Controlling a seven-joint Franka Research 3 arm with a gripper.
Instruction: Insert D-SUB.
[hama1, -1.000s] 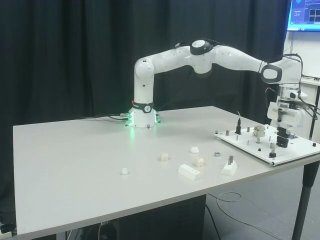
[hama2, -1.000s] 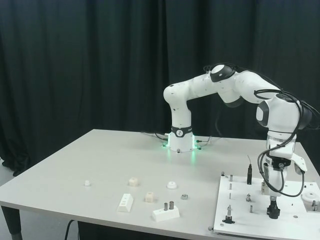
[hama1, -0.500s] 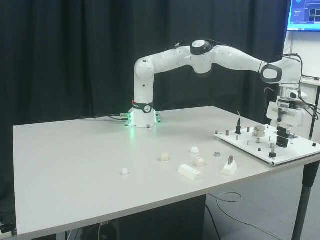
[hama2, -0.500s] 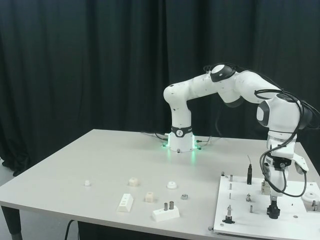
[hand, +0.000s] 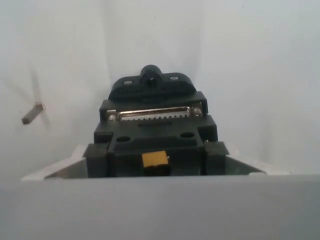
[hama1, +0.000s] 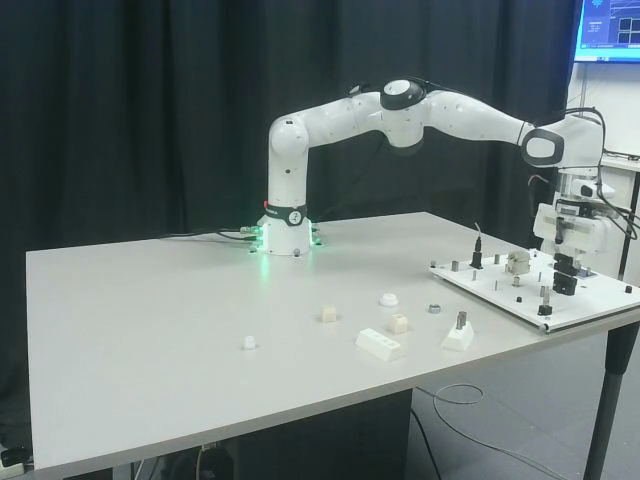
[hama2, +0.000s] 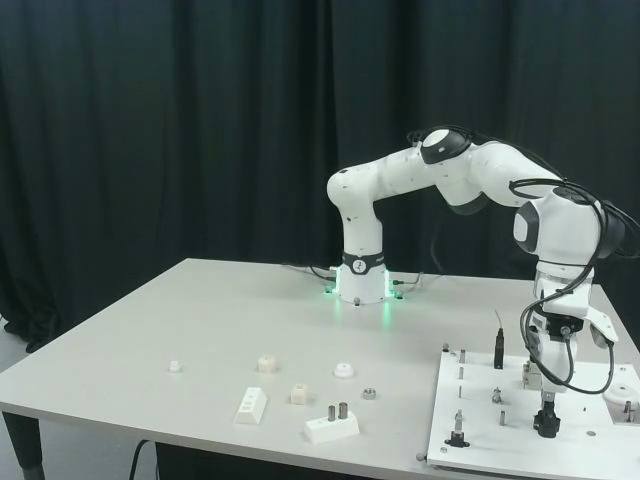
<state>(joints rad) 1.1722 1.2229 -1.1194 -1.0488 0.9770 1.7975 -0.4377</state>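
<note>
A black D-SUB connector (hand: 155, 114) with a metal pin face sits between my fingers in the wrist view, over a white surface. My gripper (hand: 155, 150) is shut on its black housing. In the first room view the gripper (hama1: 563, 283) hangs straight down over the far right part of the white assembly board (hama1: 595, 302), just above it. The second room view shows the gripper (hama2: 546, 405) low over the same board (hama2: 500, 448), close to a black knob (hama2: 546, 427). The socket under the connector is hidden from me.
Several pegs and small fixtures stand on the board, among them a black upright plug with a wire (hama1: 477, 258). A grey peg (hand: 33, 113) shows beside the connector. White blocks (hama1: 381, 344) (hama1: 458, 335) and small white parts (hama1: 249, 342) lie on the grey table (hama1: 150, 300).
</note>
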